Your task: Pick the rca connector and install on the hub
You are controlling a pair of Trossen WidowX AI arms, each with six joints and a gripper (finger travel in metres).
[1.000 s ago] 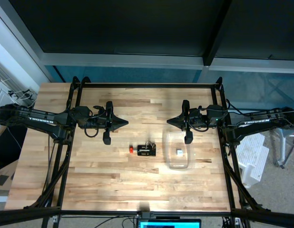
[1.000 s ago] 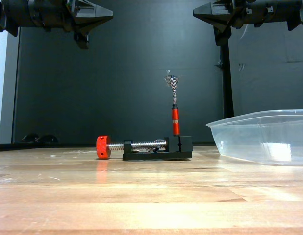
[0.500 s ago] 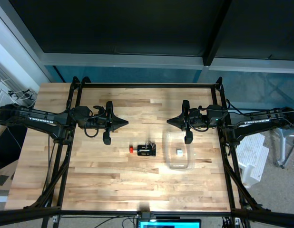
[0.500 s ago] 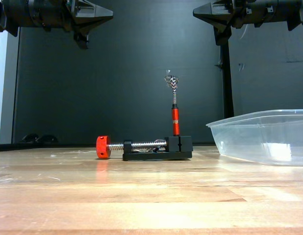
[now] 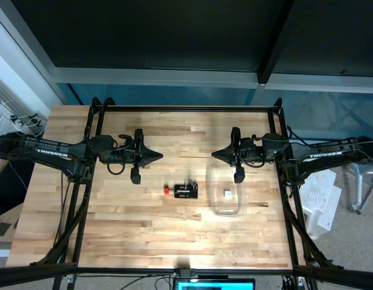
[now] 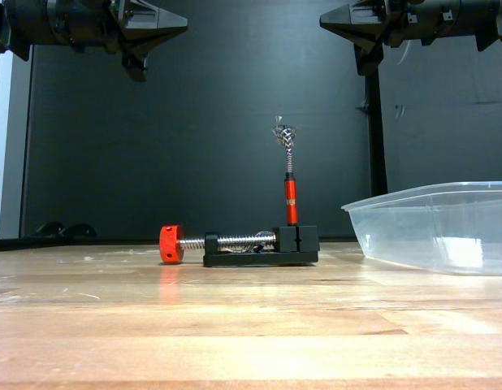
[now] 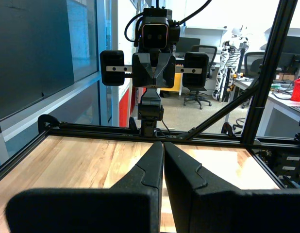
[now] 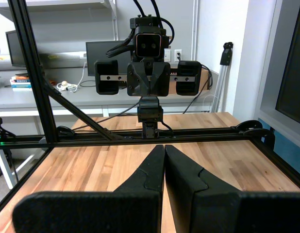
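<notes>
White "TROSSEN" lettering runs along the left arm (image 5: 52, 153), whose left gripper (image 5: 160, 156) hangs high over the tabletop (image 5: 144, 223) with its fingers pressed together, pointing inward. Between the arms the hub (image 5: 186, 191) sits on the wood with its red knob toward the left, and the rca connector is too small to pick out. Just right of it a clear plastic tray (image 5: 213, 188) holds one small white square piece (image 5: 227, 193), and above its far end the right gripper (image 5: 213, 155) hangs closed on the right arm (image 5: 322, 154), also marked "TROSSEN".
</notes>
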